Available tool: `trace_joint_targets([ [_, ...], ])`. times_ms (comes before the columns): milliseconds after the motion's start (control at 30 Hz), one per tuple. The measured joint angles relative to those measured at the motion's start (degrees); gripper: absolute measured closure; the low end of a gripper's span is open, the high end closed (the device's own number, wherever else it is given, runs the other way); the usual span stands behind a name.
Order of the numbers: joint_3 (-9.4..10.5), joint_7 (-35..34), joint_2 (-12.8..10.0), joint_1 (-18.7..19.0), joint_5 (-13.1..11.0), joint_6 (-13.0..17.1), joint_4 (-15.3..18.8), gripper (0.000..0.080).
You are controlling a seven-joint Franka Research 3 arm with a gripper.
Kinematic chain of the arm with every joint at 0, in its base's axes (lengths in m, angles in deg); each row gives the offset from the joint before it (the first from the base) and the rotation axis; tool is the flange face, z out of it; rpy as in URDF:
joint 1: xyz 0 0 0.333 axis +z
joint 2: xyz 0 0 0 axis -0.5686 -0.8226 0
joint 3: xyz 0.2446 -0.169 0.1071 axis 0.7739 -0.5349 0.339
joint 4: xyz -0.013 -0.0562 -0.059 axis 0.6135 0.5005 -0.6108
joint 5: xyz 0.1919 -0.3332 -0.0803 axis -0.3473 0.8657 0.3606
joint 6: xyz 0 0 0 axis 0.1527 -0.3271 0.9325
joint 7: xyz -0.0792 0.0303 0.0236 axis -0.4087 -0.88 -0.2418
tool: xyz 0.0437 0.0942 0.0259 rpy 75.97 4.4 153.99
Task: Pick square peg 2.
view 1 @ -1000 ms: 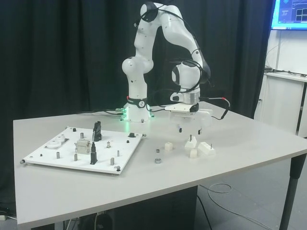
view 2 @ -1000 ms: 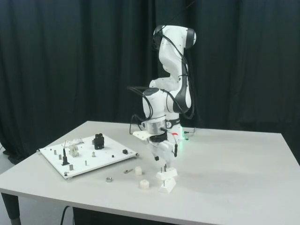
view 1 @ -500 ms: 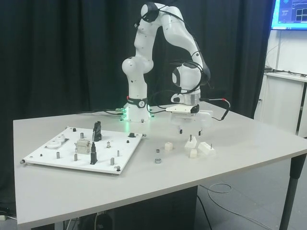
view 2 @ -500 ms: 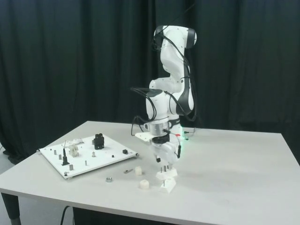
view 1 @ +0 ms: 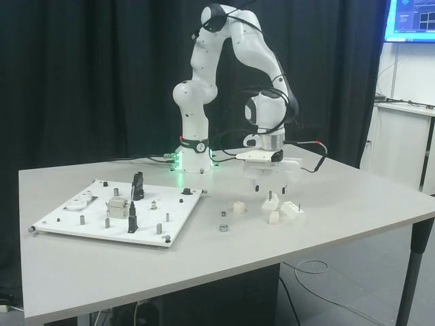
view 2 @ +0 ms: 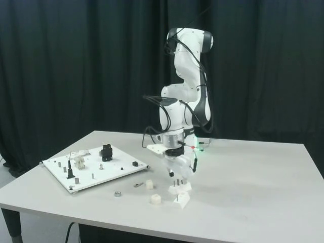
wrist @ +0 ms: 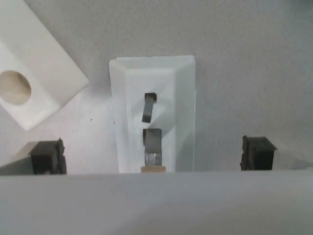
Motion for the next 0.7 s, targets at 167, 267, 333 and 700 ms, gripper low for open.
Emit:
trace_joint_targets([
  [167,0.09,0.0,-0.21,0.0,0.0,0.18,0.01,0.0003],
  [267,0.1,0.0,-0.39,0.0,0.0,0.35,0.01,0.0003],
  [333,0.11,0.0,-0.53,0.0,0.0,0.52,0.01,0.0003],
  [700,0.11,0.04,-1.21,0.0,0.02,1.4,0.01,0.0248],
])
